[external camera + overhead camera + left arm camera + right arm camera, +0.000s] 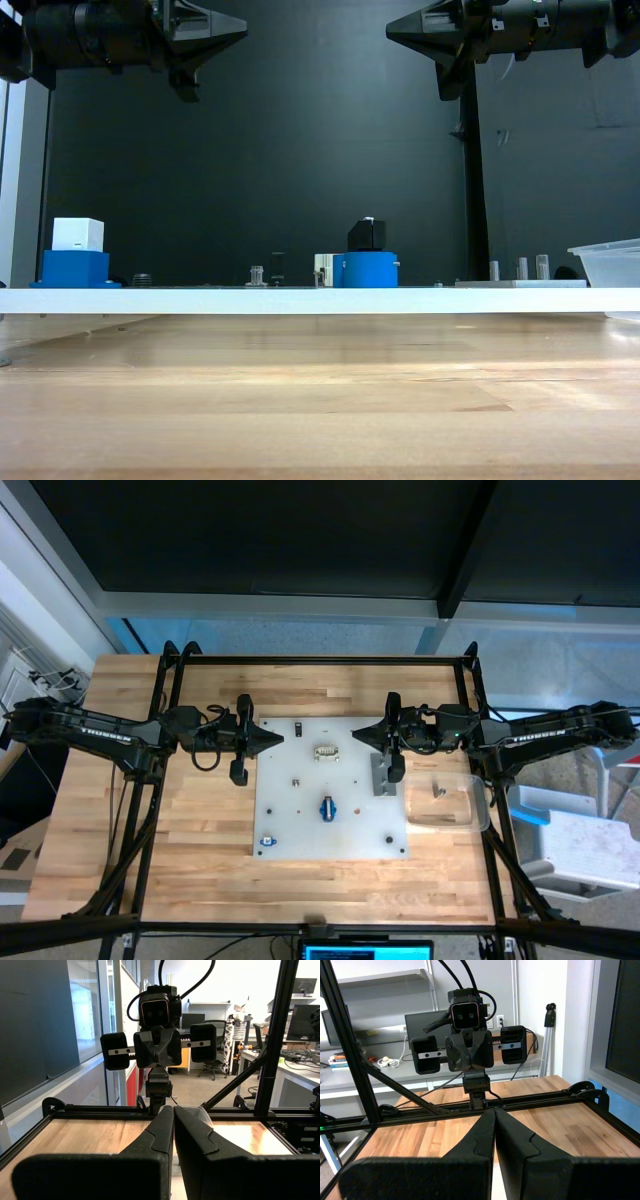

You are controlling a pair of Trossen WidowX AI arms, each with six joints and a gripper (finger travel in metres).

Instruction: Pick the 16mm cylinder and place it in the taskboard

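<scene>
Evidently nothing is done yet. From above, the small metal peg (438, 791) lies in the clear tray (480, 818) beside the white board (300, 825), and the left gripper (275, 738) and right gripper (360, 735) hang over the board's far part. From the low view, both are high above the desk (300, 400). In the wrist views, the left fingers (160, 1135) and right fingers (482, 1135) are pressed together, empty. Picking and placing both remain.

Left gripper (241, 25), right gripper (392, 35) high above taskboard (300, 299), tips facing.
</scene>
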